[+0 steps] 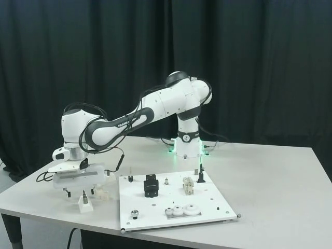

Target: Pick round peg 1.

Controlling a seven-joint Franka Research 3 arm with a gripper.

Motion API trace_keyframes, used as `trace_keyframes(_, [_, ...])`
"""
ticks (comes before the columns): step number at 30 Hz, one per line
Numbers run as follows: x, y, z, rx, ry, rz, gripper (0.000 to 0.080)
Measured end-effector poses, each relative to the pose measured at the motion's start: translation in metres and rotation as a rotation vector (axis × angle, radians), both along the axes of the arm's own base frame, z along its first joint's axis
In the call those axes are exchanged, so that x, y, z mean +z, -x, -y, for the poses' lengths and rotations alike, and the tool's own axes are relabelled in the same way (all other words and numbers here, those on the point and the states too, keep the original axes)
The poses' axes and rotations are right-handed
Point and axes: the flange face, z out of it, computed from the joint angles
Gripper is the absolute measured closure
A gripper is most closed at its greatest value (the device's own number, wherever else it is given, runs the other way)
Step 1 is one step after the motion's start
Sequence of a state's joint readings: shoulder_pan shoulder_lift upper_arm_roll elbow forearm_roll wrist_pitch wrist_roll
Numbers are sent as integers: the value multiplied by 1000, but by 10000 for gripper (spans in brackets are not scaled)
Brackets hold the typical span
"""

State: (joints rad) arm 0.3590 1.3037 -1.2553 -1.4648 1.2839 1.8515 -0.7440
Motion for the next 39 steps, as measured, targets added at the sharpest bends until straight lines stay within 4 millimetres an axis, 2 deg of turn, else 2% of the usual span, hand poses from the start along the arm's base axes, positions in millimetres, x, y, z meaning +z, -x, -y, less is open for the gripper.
trace_keyframes(19, [2, -1, 4, -19, 2, 4, 3])
trace_keyframes(20, [2, -1, 4, -21, 2, 5, 272])
trace_keyframes(25, [4, -2, 4, -24, -1, 9, 272])
trace_keyframes(26, [5, -2, 4, -23, -2, 9, 462])
trace_keyframes(35, [7, -4, 2, -26, -7, 11, 462])
trace_keyframes(36, [7, -4, 2, -27, -7, 11, 756])
trace_keyframes(39, [7, -5, 2, -26, -8, 11, 756])
